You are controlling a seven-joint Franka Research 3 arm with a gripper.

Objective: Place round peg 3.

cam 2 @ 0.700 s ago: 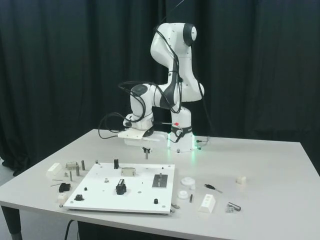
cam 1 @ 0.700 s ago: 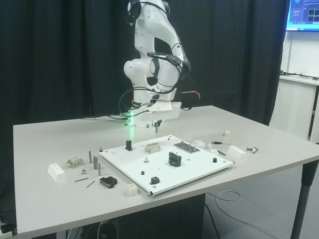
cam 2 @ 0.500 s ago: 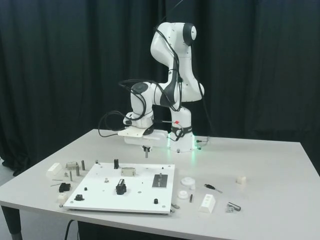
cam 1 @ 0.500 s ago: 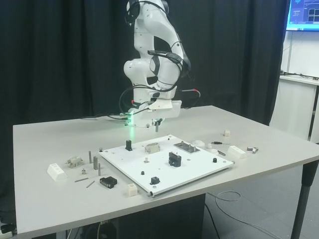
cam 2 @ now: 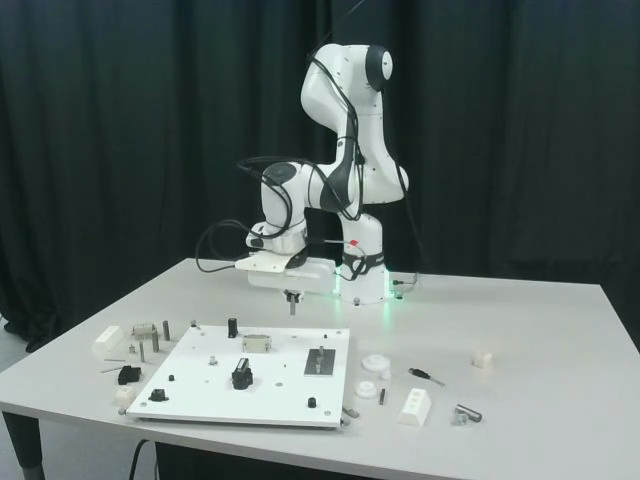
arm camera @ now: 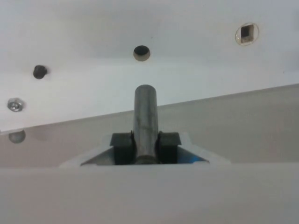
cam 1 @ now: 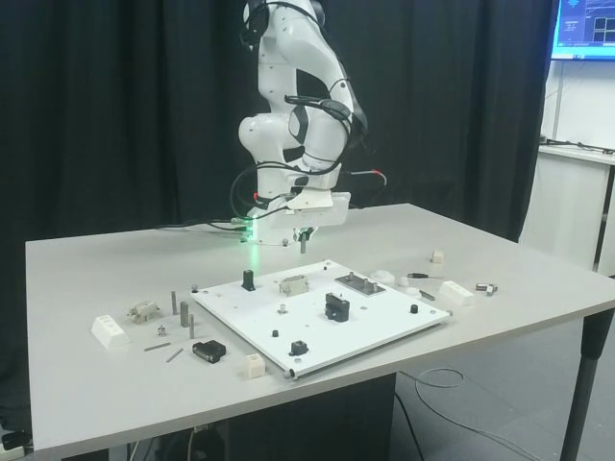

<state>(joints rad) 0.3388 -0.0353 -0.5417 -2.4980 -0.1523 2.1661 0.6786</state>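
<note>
A grey round peg (arm camera: 145,122) stands upright between my black fingers (arm camera: 120,147), and my gripper (arm camera: 145,149) is shut on it. In the room views the gripper (cam 1: 303,237) (cam 2: 292,298) hangs in the air just past the far edge of the white board (cam 1: 375,331) (cam 2: 280,395), with the peg (cam 1: 304,245) (cam 2: 292,306) pointing down. The wrist view looks down on the board's edge (arm camera: 93,88); a round hole (arm camera: 141,52) lies straight beyond the peg's tip, and a square hole (arm camera: 246,33) sits off to one side.
On the board stand black blocks (cam 1: 335,307) (cam 1: 248,279), a grey plate (cam 1: 358,282) and a small connector (cam 1: 293,284). Loose grey pegs (cam 1: 183,314) and white blocks (cam 1: 110,330) lie to the board's left. White parts (cam 1: 457,292) lie to its right. Cables trail behind the arm's base (cam 2: 362,285).
The gripper has risen a little with the peg in it, staying over the far edge of the board.
</note>
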